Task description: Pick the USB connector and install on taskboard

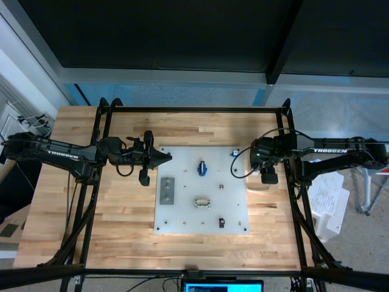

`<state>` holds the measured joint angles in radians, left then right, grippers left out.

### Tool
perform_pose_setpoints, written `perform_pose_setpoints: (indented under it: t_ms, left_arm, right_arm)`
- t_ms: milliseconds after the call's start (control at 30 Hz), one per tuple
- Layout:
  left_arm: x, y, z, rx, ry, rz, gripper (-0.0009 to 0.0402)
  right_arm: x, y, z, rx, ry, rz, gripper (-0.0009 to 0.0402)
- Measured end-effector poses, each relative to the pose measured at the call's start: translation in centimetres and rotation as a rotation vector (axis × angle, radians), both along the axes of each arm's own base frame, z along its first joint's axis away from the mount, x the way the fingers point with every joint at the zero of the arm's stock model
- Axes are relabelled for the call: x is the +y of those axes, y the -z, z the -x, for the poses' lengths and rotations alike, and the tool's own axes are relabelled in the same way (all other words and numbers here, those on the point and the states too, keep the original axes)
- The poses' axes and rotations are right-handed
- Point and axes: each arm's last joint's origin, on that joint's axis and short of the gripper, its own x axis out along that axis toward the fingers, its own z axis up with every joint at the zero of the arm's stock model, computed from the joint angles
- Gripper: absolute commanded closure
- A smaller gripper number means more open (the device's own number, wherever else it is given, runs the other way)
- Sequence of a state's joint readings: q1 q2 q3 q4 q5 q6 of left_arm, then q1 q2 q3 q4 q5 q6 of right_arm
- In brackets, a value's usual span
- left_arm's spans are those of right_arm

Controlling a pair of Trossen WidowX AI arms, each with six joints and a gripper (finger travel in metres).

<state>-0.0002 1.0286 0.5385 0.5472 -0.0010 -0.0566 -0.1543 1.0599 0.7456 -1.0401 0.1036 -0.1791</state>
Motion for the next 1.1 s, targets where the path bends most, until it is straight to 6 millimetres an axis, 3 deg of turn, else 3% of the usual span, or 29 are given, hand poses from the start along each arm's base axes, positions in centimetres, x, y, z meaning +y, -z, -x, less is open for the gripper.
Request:
perform_pose_setpoints:
  t_ms: [1100]
  left_arm:
    - [0.0,0.0,0.0,0.0,0.0,0.0,0.0393]
  right_arm:
    - [-0.3,3.1,-2.4,0.112,-0.034,-0.031,0.0213]
